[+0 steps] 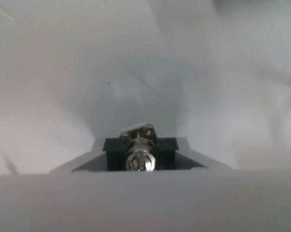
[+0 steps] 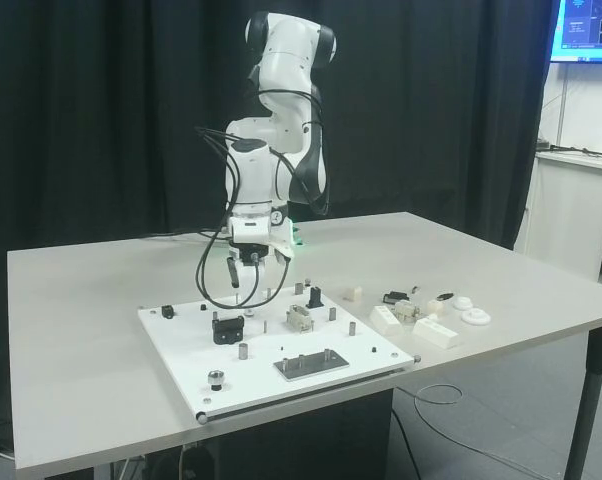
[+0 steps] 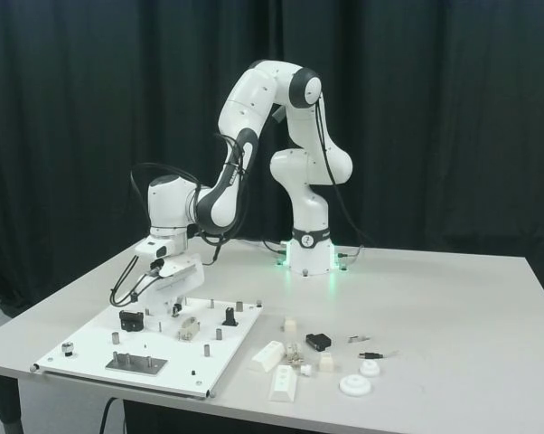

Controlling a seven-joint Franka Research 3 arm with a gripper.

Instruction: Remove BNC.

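In the wrist view a small metal BNC connector (image 1: pixel 140 158) sits between the two black fingers of my gripper (image 1: pixel 141 145), which is shut on it. Behind it the white board is well below and out of focus. In the first room view the gripper (image 2: pixel 249 268) hangs a little above the back part of the white board (image 2: pixel 181 345). In the second room view the gripper (image 3: pixel 166 287) hovers above the board (image 3: pixel 91 366), near a black block (image 3: pixel 130 319). The connector itself is too small to make out in either room view.
On the board stand a black block (image 2: pixel 227 328), a grey metal plate (image 2: pixel 311 365), a small knurled part (image 2: pixel 216 378) and several pegs. Several loose white and black parts (image 2: pixel 421 318) lie on the grey table beside the board. The arm's base (image 3: pixel 310 253) is behind.
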